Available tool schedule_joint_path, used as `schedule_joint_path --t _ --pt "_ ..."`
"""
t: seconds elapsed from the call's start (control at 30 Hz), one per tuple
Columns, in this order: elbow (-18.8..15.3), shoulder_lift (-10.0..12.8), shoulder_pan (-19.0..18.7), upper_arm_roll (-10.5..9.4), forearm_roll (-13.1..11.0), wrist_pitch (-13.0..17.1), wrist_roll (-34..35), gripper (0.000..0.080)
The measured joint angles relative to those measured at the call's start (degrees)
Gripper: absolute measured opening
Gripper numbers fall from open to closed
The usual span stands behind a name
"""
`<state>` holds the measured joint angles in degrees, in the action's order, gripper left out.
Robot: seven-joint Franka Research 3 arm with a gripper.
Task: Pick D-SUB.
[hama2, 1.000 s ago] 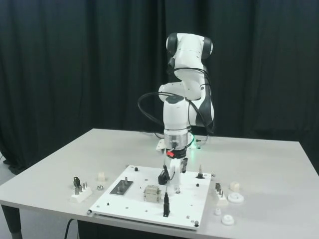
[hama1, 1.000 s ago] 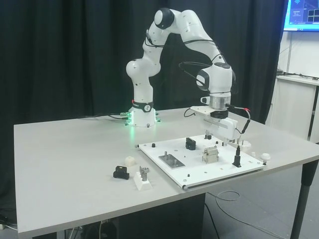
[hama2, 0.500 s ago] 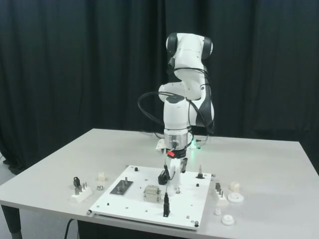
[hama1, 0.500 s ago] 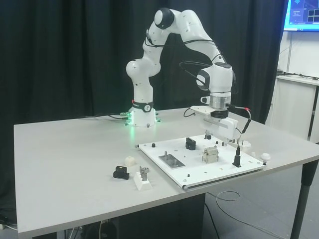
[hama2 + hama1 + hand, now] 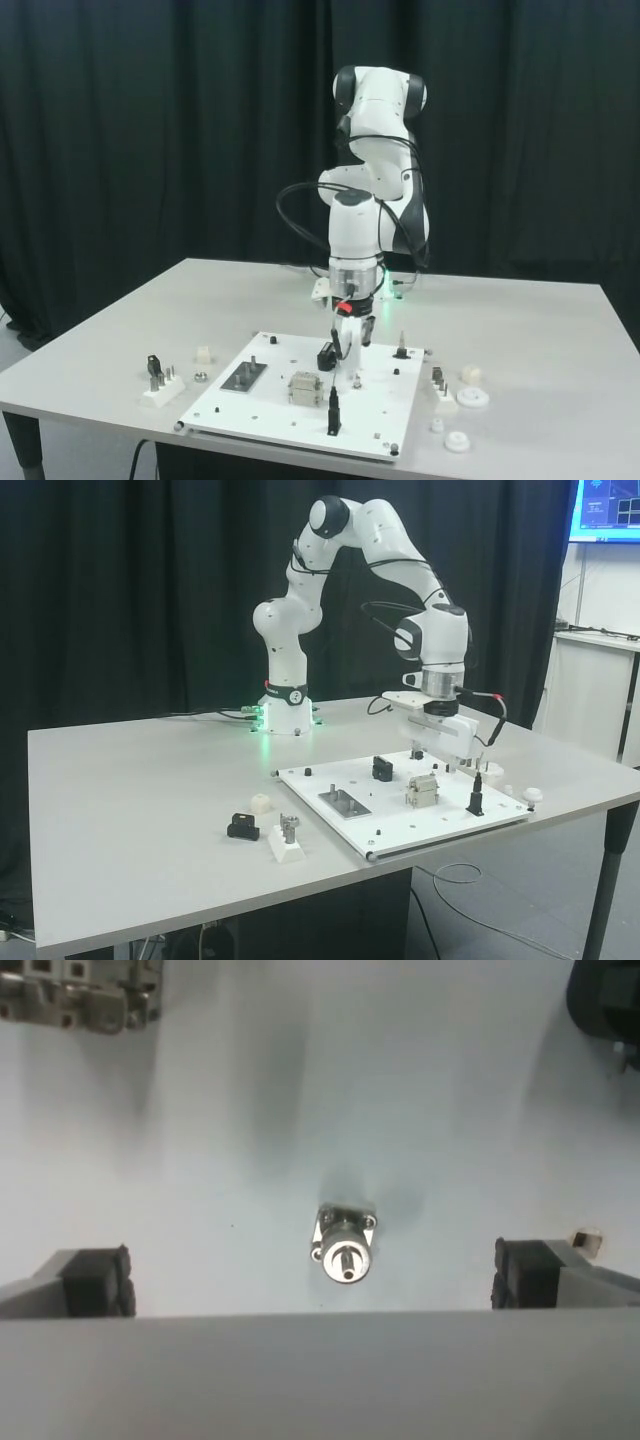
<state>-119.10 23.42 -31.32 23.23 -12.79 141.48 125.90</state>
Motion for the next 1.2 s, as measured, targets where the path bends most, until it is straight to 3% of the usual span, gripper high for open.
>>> schedule_joint_path --t 1.2 --pt "0.17 -0.14 0.00 0.50 1.01 0.01 -1.26 0.0800"
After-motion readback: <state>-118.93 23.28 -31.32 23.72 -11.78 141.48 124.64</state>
